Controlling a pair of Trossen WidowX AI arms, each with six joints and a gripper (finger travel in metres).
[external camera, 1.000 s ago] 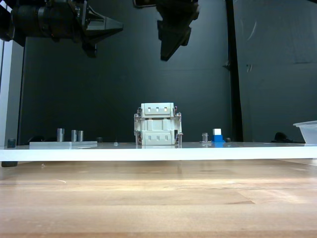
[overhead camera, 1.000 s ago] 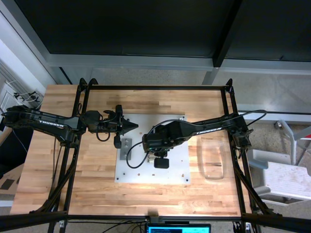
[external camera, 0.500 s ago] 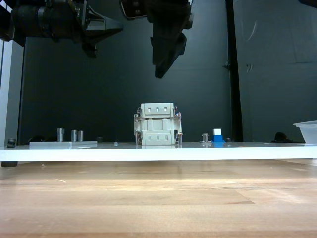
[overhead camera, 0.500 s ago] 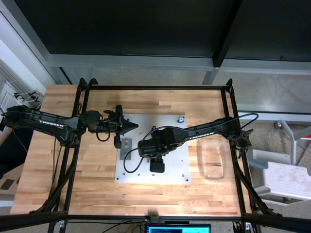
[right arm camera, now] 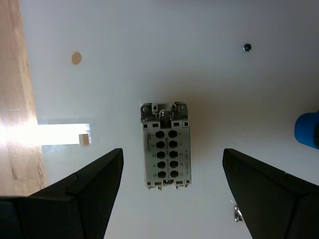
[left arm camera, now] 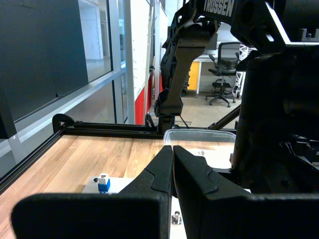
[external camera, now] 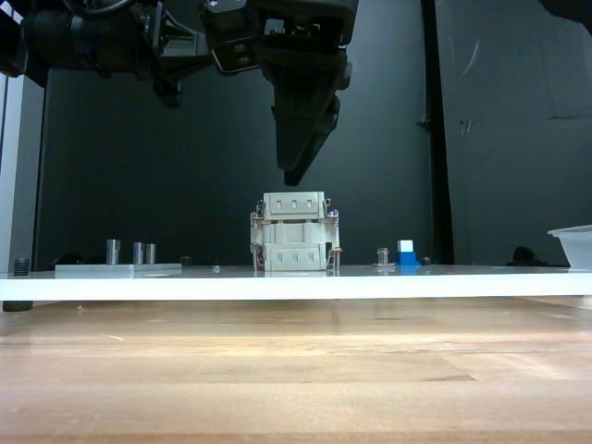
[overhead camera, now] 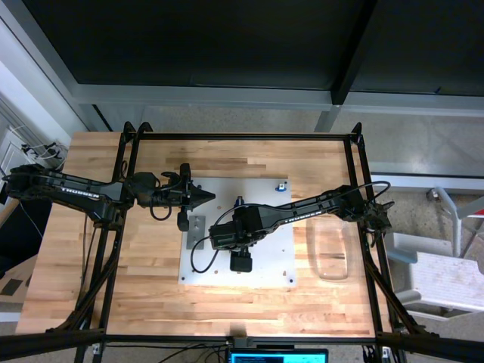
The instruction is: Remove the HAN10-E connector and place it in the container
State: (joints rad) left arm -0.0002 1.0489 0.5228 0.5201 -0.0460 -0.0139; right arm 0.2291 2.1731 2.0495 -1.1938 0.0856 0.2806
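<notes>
While the closed left tool [overhead camera: 206, 197] hangs well left, the empty, wide-spread right tool [external camera: 294, 174] above the beige-grey rectangular connector [right arm camera: 165, 152] should be lowered squarely astride.

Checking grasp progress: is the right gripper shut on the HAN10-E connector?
No, the right gripper hangs open above the HAN10-E connector, clear of both its sides; the left gripper hangs shut, higher and to the left.

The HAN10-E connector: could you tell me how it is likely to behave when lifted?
The connector looks a rigid moulded block, so probably stiff. It stands on a matching base, so it may resist before freeing. Its flat sides should suit the open jaws of the right gripper above it. The left gripper hangs shut, off to the left.
</notes>
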